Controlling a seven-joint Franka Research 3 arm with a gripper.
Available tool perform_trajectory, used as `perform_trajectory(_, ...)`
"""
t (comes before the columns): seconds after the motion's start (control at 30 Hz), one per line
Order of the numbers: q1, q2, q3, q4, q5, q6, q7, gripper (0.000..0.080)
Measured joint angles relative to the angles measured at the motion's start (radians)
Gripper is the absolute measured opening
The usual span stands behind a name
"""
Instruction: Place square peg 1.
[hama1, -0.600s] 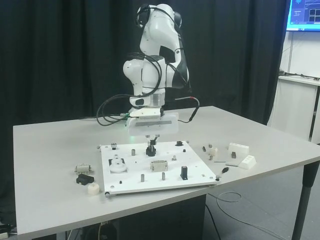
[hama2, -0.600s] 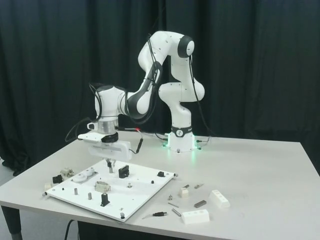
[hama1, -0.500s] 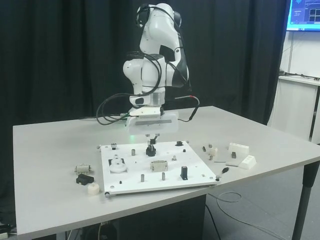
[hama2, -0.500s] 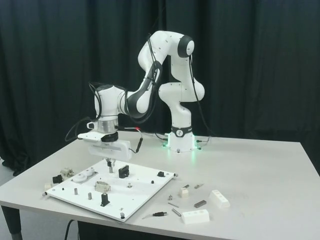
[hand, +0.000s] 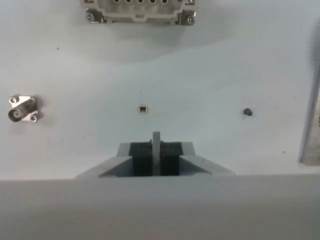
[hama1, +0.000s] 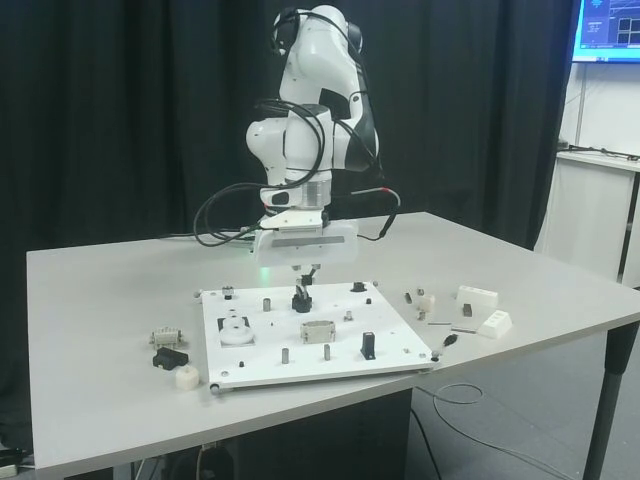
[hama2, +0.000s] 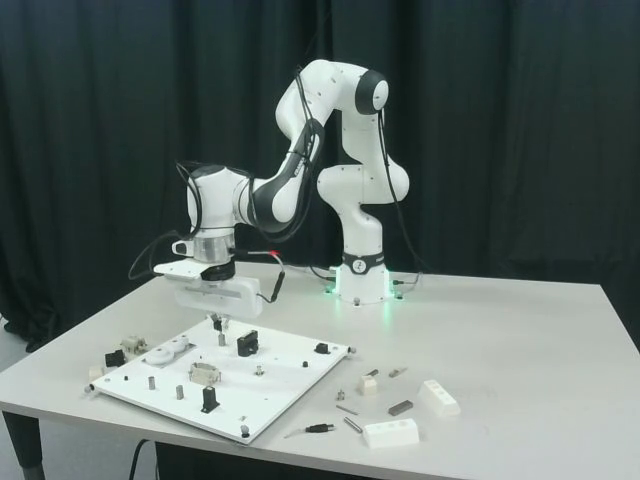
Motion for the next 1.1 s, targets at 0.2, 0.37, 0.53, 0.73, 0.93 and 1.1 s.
perform_trajectory(0.2,0.001,0.000,0.000,0.002,-0.001,0.000,0.000,0.0028)
perform_trajectory(0.37,0.001,0.000,0.000,0.002,-0.001,0.000,0.000,0.0028)
perform_trajectory(0.53,0.002,0.000,0.000,0.003,-0.001,0.000,0.000,0.0028)
perform_trajectory(0.73,0.005,0.000,0.002,0.003,-0.001,0.000,0.000,0.0028)
perform_trajectory(0.93,0.021,0.000,0.008,0.003,-0.001,-0.004,0.000,0.0028)
perform_trajectory(1.1,0.046,0.000,0.021,0.003,0.002,-0.012,0.007,0.0028)
